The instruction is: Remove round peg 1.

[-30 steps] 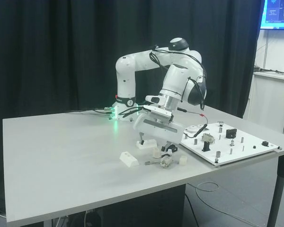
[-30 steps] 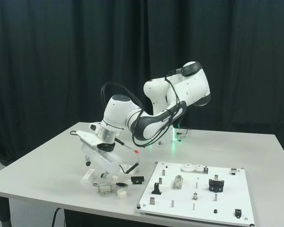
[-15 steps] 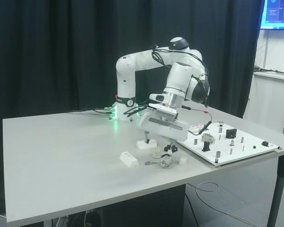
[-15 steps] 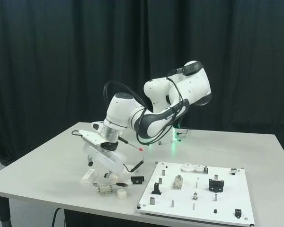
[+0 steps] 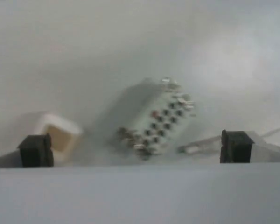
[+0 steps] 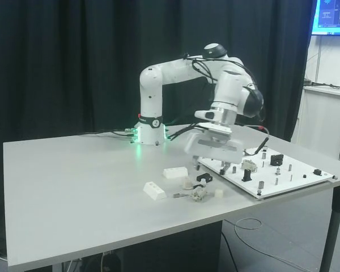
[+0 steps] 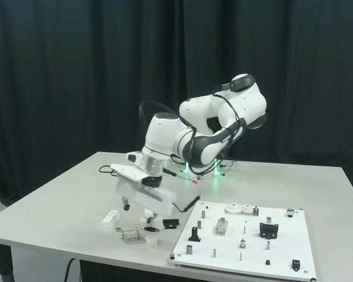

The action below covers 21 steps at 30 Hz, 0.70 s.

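The white board (image 6: 297,180) (image 7: 282,249) lies at the table's near corner, with several small grey pegs standing upright in it, such as one (image 6: 261,185) (image 7: 189,249) near its front edge. I cannot tell which of them is round peg 1. My gripper (image 6: 216,166) (image 7: 140,212) hangs just above the table beside the board's edge, over the loose parts. It is open in the wrist view, the black fingertips (image 5: 36,150) wide apart with nothing between them. Below the gripper (image 5: 136,148) lies a grey multi-pin connector (image 5: 154,119).
Loose parts lie beside the board: the connector (image 6: 198,194) (image 7: 129,234), white blocks (image 6: 154,190) (image 6: 175,172) (image 7: 110,218), a small white cube (image 6: 219,192) (image 7: 150,240) and a black piece (image 6: 204,178) (image 7: 170,223). The arm's base (image 6: 147,127) glows green at the back.
The arm has swung from above the white blocks towards the board, and the hand has risen a little. The parts on the table have not moved.
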Each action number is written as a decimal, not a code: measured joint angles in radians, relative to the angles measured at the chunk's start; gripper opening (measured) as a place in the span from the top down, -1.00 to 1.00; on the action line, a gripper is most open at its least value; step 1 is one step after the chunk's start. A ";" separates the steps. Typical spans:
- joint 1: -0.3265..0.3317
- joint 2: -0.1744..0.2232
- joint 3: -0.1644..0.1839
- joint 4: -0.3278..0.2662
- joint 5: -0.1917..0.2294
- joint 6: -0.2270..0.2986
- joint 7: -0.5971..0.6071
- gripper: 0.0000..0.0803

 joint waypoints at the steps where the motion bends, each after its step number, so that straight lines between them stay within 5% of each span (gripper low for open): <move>1: 0.004 -0.002 0.000 0.006 0.000 -0.005 0.001 -0.99; 21: 0.037 -0.012 0.008 0.196 0.009 -0.114 0.151 -0.99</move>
